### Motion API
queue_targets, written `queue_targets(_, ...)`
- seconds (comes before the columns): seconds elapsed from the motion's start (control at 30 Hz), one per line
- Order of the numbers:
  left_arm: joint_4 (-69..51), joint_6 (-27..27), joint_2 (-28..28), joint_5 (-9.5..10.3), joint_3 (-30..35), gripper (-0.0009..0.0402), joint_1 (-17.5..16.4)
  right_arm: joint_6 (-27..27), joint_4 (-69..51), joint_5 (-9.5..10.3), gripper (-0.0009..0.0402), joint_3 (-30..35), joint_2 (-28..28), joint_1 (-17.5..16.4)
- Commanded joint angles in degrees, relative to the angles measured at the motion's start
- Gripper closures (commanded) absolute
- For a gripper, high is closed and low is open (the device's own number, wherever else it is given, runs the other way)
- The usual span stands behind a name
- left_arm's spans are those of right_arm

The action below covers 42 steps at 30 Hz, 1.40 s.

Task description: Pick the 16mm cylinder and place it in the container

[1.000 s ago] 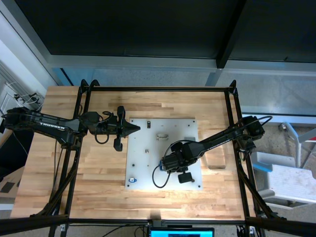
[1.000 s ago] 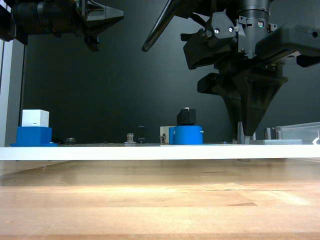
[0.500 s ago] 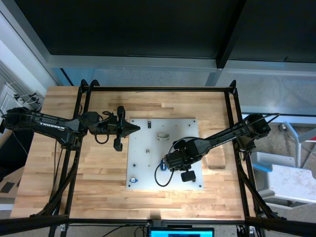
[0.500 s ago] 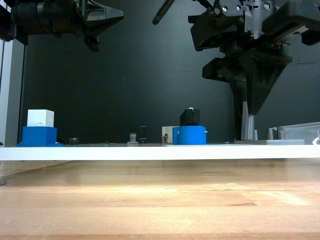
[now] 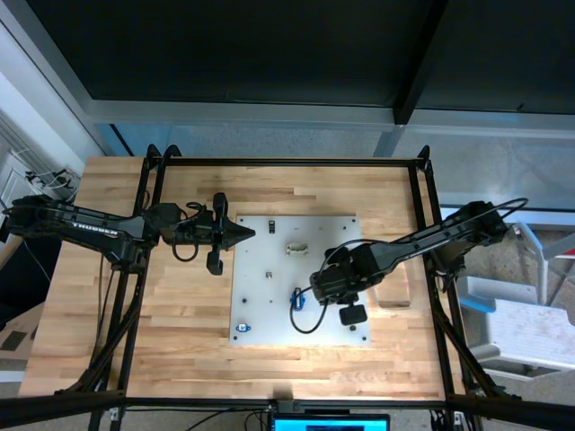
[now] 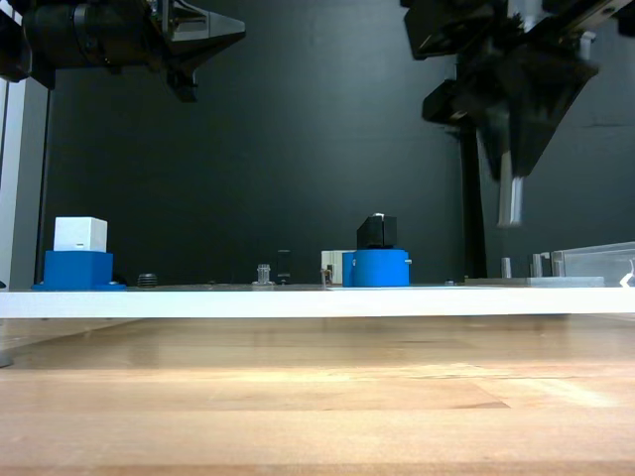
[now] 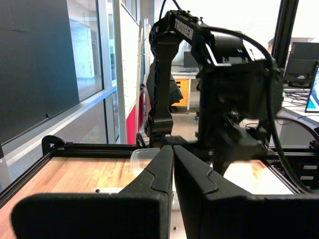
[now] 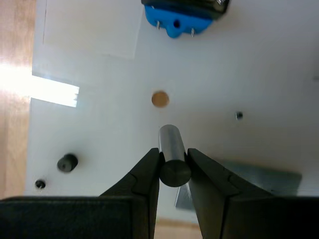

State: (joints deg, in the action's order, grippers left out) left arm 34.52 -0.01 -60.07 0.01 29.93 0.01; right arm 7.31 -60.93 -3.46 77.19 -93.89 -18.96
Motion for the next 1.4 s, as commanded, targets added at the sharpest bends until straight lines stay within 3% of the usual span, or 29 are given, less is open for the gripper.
queue_targets(0.03,0.0,0.0,-0.02,0.0,0.02,0.0393,0.0,2.08,-0.66,-0.02,0.0377,-1.62,2.64,-0.02)
queue_targets(0.63,0.0,0.0,-0.02,0.0,0.02,0.0393,0.0,20.15,-1.73,-0.22,0.0377,-19.15,22.43,-0.04)
queue_targets(0.73,0.02,0.0,-0.02,0.0,0.02,0.0393,0.0,24.13,-1.97,-1.6,0.0377,-21.79,25.66,-0.02)
queue_targets(1.07,0.02,0.0,-0.02,0.0,0.02,0.0393,0.0,31.1,-5.42,-1.49,0.0377,-27.98,32.35,-0.02)
queue_targets(1.13,0.02,0.0,-0.02,0.0,0.02,0.0393,0.0,31.8,-5.68,-0.61,0.0377,-29.27,33.07,-0.02)
queue_targets(1.23,0.0,0.0,-0.02,0.0,0.02,0.0393,0.0,31.39,-5.66,3.32,0.0374,-31.26,33.42,0.0)
queue_targets(1.4,0.02,0.0,-0.04,0.0,0.02,0.0393,0.0,31.93,-4.74,3.69,0.0361,-34.8,33.42,0.0)
